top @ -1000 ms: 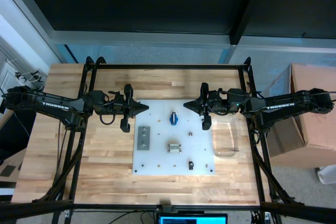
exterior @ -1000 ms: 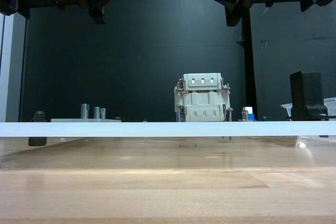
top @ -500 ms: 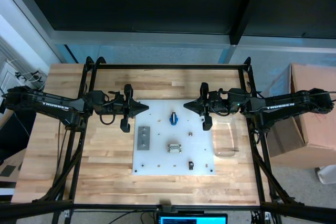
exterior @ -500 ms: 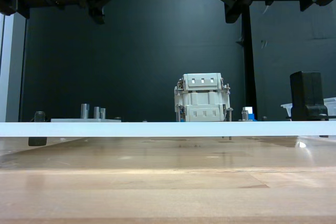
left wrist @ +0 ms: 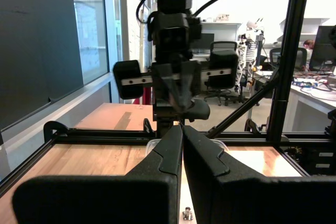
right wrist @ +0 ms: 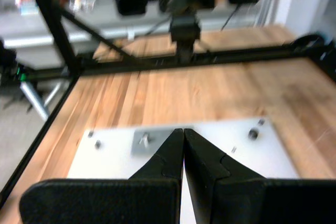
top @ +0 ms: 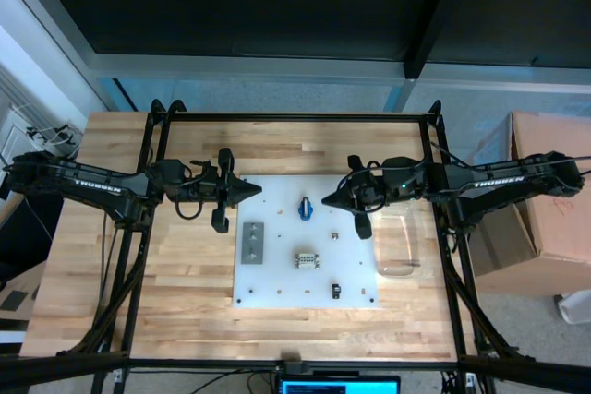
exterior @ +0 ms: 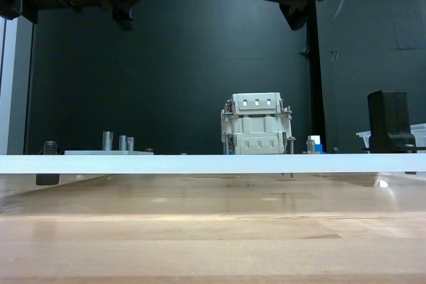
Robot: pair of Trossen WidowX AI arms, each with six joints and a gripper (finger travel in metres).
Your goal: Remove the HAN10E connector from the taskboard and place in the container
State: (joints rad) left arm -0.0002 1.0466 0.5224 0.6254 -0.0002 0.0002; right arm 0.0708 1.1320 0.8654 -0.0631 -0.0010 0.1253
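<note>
The connector stood upright in its seat near the middle of the white board. From the level view it looked fully seated, with nothing touching it, so the removal had not begun. The left gripper hung high over the board's far left corner, level and pointing inward. Its fingers were pressed together on nothing, which read as a parked pose clear of the work. The right gripper was also high, over the far right part of the board, with its fingers closed on nothing. It was tipped nose-down toward the board, and since it was the arm nearer the container, it seemed the likelier one to make the grab (it would have to open its fingers first). The clear container lay on the table just beside the board's right edge, a short carry from the connector. A blue piece sat on the board between the right gripper and the connector, a possible snag on a low approach. A grey block lay to the connector's left and a small black piece nearer the front edge, both apart from it. A cardboard box stood off the table to the right.
</note>
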